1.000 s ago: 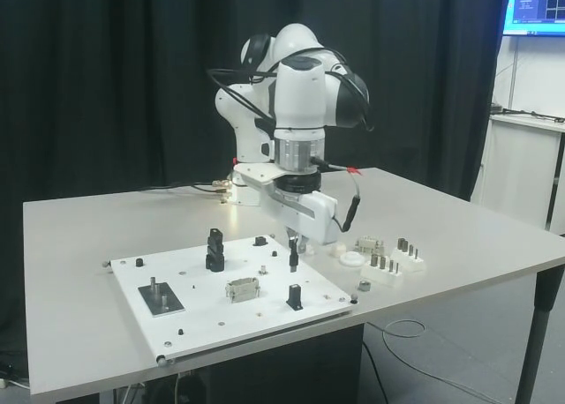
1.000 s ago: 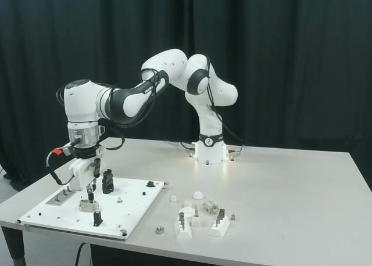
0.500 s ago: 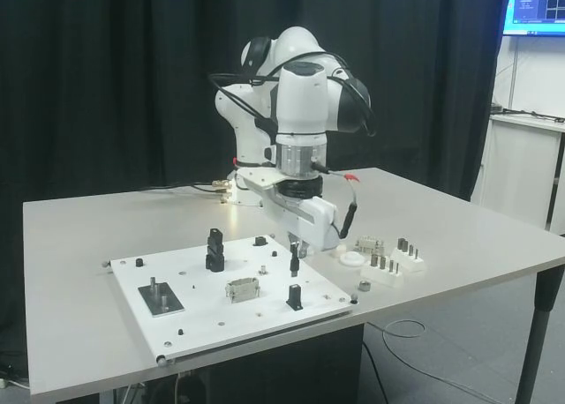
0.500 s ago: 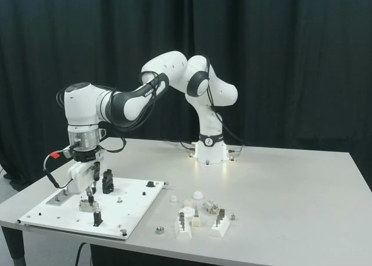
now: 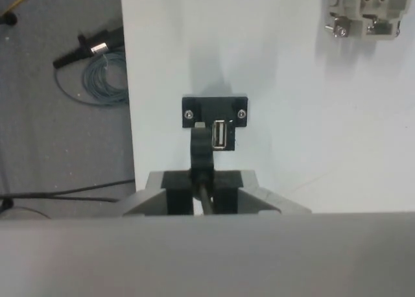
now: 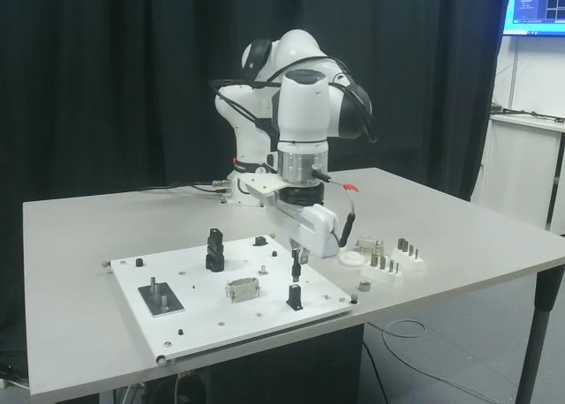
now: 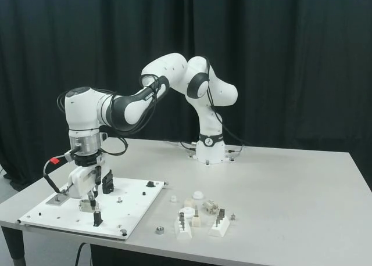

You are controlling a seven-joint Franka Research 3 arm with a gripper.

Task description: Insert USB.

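Alignment step. The hand grips the USB plug, held just above the black socket on the white board. Next move likely calls for centring, then straight descent.

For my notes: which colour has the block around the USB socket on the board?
Black. The socket block shows best in the wrist view, standing against the white board.

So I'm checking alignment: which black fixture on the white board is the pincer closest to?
The black socket block at the board's front edge, directly below the pincer holding the USB plug; the taller black post stands apart.
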